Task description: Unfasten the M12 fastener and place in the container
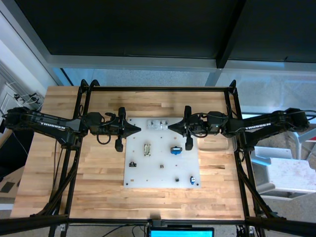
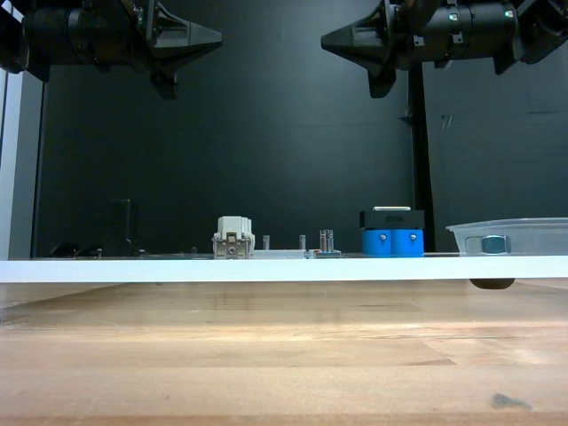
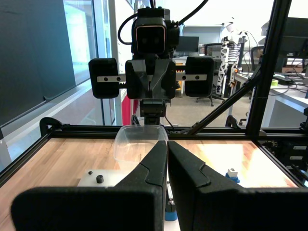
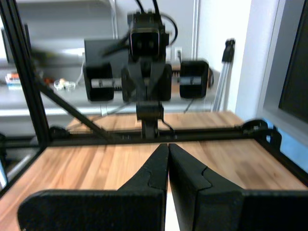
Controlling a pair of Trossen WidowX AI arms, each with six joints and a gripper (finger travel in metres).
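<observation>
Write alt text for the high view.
Two arms reach inward over a white task board on a wooden table, left gripper and right gripper shut, tip facing tip above its far part. The M12 nut stands near the board's near right edge; the clear container lies off the board's right side.

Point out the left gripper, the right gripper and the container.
left gripper (image 1: 139, 129): high view, shut fingertips, over the board's (image 1: 148, 178) far left.
right gripper (image 1: 169, 127): high view, shut fingertips, over the board's far middle.
container (image 2: 541, 234): low view, its clear near wall.
</observation>
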